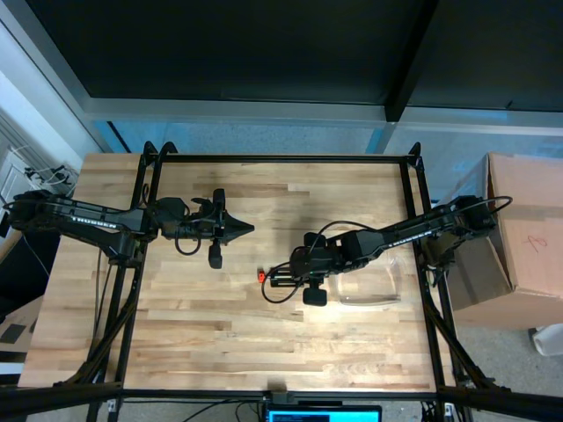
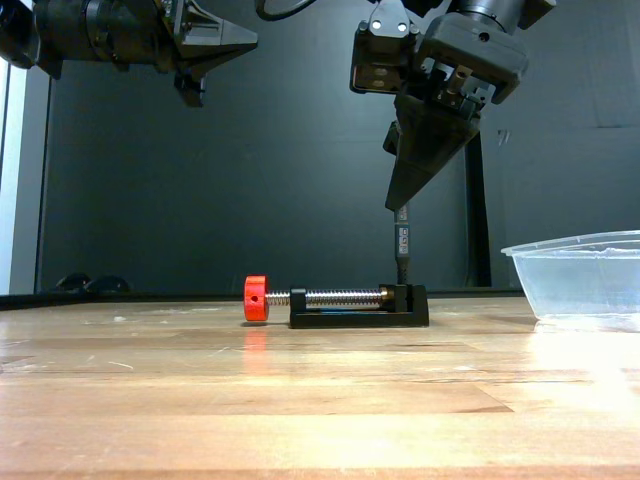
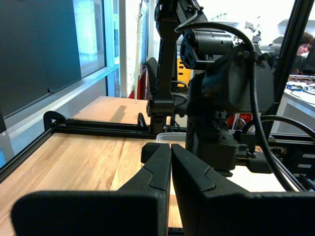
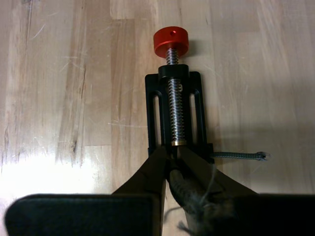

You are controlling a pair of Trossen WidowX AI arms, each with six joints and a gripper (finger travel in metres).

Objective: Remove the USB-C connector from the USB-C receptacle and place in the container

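**USB-C connector (image 2: pixel 403 245) gripped, extraction step**

My right gripper (image 2: pixel 401 204) clamped the connector upright, its lower end at the USB-C receptacle (image 2: pixel 406 291); seated or clear, I couldn't tell. Next called for a straight lift, then a carry to the container (image 2: pixel 585 278). My left gripper (image 2: pixel 248 41) hung pinched shut, empty, well apart.

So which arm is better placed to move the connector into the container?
Right. The right gripper is shut on the USB-C connector at the clamp, container close by on its side; the left gripper hangs high, fingers together, apart from both.
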